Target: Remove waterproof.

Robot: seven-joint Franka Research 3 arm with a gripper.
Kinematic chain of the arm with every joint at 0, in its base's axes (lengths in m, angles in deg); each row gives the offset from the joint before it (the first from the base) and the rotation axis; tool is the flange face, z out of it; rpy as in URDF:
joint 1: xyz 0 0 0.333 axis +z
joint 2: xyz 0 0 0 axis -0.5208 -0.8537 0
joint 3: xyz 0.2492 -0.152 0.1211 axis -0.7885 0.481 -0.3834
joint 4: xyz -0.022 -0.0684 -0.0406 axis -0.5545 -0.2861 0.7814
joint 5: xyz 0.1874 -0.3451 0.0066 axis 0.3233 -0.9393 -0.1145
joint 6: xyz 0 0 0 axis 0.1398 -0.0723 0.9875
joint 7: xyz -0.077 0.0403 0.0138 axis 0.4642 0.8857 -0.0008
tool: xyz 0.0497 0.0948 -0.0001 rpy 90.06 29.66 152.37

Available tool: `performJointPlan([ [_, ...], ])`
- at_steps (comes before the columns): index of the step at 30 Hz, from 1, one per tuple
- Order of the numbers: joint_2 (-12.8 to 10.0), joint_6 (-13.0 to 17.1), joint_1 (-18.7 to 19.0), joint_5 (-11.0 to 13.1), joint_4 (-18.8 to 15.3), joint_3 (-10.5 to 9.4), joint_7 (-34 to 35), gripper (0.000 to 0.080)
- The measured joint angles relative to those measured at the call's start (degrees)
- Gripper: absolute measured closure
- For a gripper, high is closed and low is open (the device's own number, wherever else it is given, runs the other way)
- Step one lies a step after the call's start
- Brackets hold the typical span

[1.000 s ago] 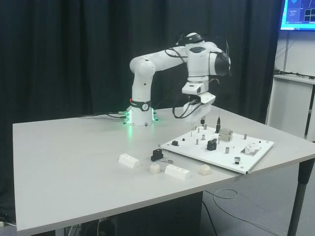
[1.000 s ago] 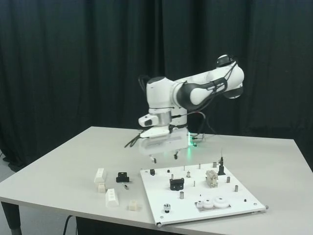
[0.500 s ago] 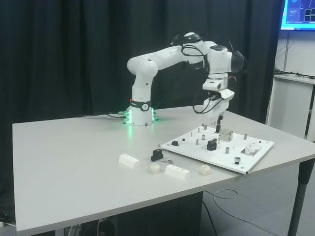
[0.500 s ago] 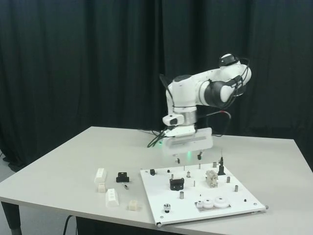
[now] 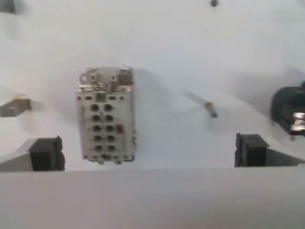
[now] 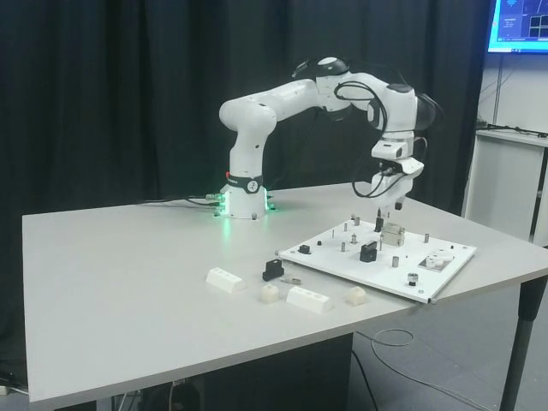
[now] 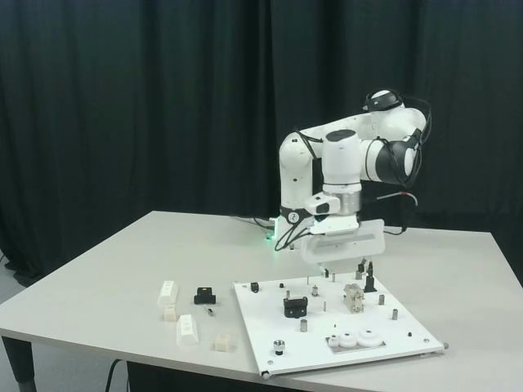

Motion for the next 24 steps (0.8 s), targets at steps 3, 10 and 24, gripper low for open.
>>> performJointPlan([
  [3,0.02,0.4,0.42,0.0,0.33,-0.94,1.07,0.0003],
  [10,0.14,2.51,1.14,0.0,0.86,-3.24,1.58,0.0003],
  [24,0.17,4.18,1.25,-0.43,1.22,-6.12,1.58,0.0003],
])
